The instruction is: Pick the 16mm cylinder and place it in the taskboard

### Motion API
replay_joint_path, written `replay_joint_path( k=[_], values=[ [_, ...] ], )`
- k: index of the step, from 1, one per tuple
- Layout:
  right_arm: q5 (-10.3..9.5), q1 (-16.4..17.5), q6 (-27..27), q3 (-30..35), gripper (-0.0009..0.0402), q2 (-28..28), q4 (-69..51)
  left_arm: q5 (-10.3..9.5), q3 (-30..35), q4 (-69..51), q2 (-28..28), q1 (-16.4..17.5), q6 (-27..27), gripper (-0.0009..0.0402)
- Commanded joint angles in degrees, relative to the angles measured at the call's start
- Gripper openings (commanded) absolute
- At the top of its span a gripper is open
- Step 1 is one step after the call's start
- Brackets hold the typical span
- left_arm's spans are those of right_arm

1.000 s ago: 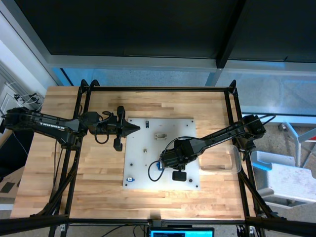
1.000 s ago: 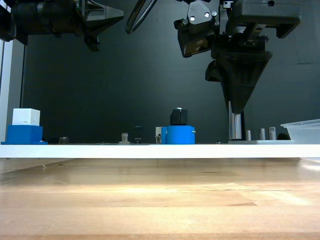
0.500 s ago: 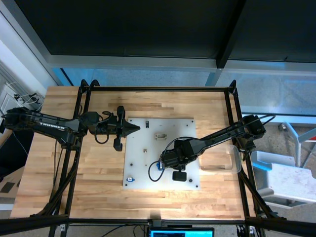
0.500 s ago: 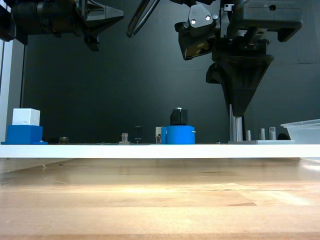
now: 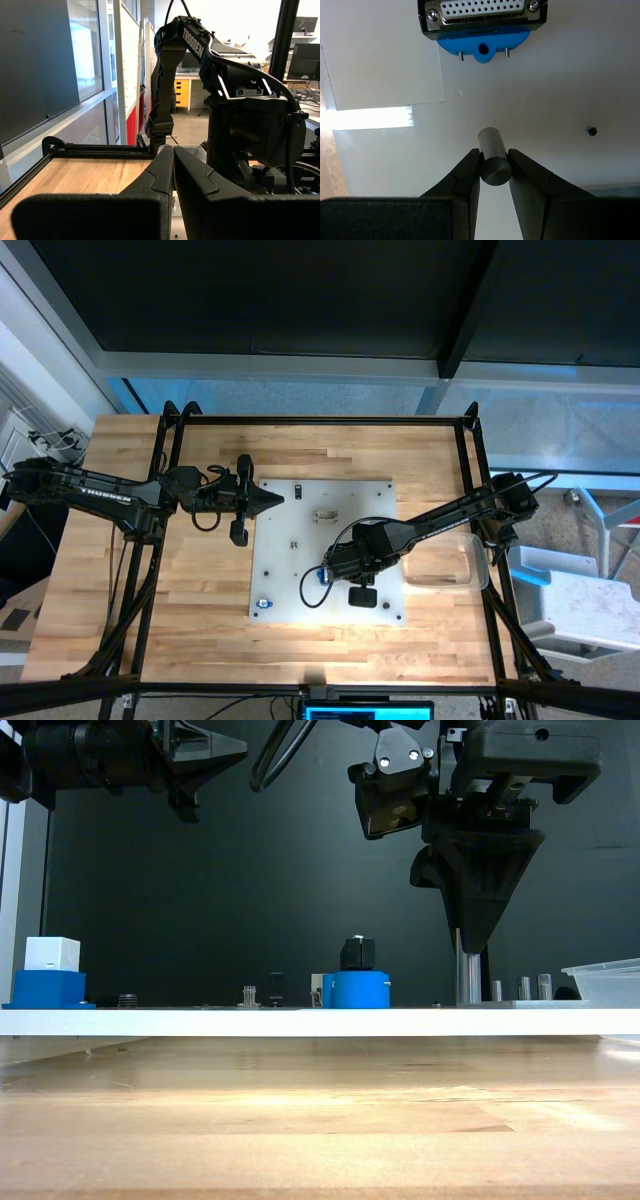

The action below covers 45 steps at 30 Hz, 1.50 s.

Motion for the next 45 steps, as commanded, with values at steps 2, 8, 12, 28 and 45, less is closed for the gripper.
replay_joint_path(
  k=[2, 8, 12, 28, 45],
  values=[
    [0.02, 0.00, 0.04, -0.04, 0.0009, 0.00, -0.02, 0.00, 0.00, 0.00, 0.02, 0.02, 0.02, 0.0000],
    [0.02, 0.00, 0.04, -0.15, 0.0009, 0.00, 0.00, 0.00, 0.00, 0.00, 0.02, 0.00, 0.02, 0.0000],
    [0.02, 0.00, 0.02, -0.15, 0.0009, 0.00, 0.20, 0.00, 0.00, 0.00, 0.02, 0.00, 0.02, 0.0000],
    [-0.04, 0.00, 0.48, -0.61, 0.0009, 0.00, 0.33, 0.00, 0.00, 0.00, 0.02, 0.02, 0.02, 0.0000],
    [-1.95, 0.00, 1.11, -1.03, 0.0009, 1.29, 1.86, 0.00, 0.00, 0.00, 0.02, 0.02, 0.02, 0.0000]
  ],
)
